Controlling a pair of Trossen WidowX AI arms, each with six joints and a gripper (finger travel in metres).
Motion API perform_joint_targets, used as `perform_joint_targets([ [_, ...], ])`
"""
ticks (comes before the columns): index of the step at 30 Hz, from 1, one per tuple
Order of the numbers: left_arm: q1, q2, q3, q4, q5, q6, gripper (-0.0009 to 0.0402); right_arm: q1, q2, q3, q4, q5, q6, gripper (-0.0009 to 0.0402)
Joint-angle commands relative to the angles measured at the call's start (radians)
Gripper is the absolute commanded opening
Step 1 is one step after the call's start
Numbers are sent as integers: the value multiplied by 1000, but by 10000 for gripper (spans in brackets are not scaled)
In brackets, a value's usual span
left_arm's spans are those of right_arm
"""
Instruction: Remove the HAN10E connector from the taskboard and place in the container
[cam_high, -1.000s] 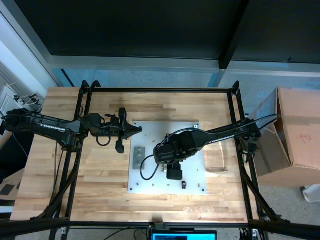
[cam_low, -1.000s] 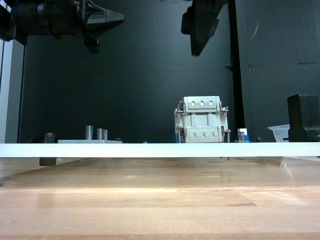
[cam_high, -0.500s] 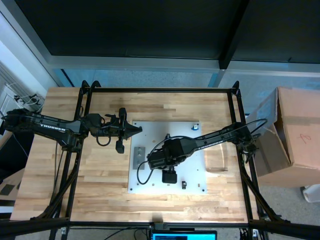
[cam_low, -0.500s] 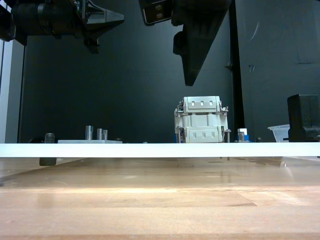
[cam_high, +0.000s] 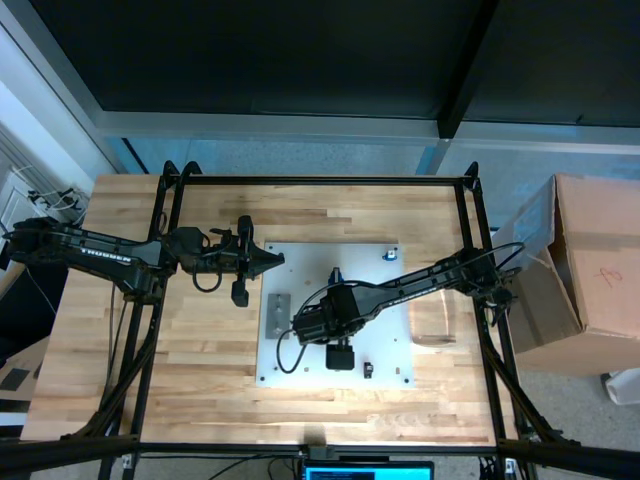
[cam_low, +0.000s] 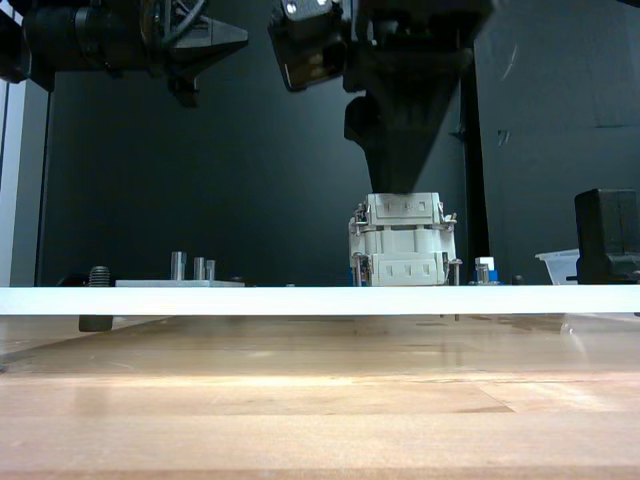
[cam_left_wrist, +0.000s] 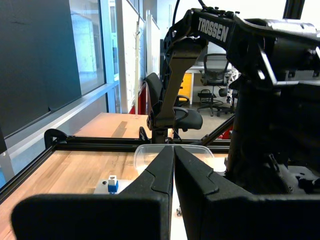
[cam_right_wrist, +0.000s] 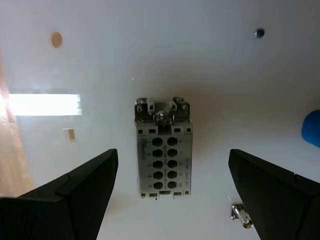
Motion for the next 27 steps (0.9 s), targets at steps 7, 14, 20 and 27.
perform_joint_targets([
  [7,0,0,0,0,0,0,0,1,0,-70,79,0,-3,290],
  [14,0,0,0,0,0,0,0,1,-2,-74,92,0,-2,229],
  [20,0,0,0,0,0,0,0,0,-2,-74,90,0,-3,143],
  [27,0,0,0,0,0,0,0,0,-6,-74,82,-1,-3,48],
])
